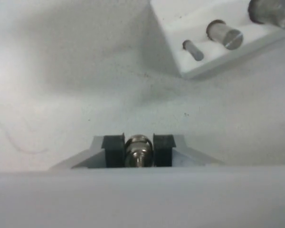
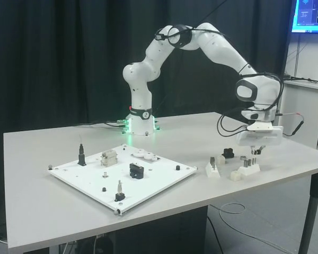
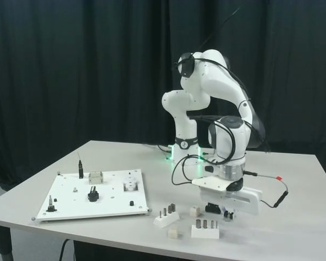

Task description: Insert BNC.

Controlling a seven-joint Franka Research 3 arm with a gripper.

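In the wrist view we see the gripper (image 1: 138, 151) low in the centre of the frame, its two black finger pads (image 1: 113, 150) clamped on either side of a small metal cylindrical BNC connector (image 1: 137, 152). A white block holding grey metal pegs (image 1: 213, 35) lies in the upper right, on the grey table (image 1: 61, 95).

In the first room view the white arm (image 2: 212, 47) reaches to the right of the frame, and the connector hangs above the small white peg blocks (image 2: 245, 169). The white square task board (image 2: 122, 177) sits well apart at lower left.

In the second room view the hand hovers just above a peg block (image 3: 205, 231) at lower centre.

We judge the connector light, rigid and rather slick. A grip across its knurled barrel looks best, kept square so it does not twist.
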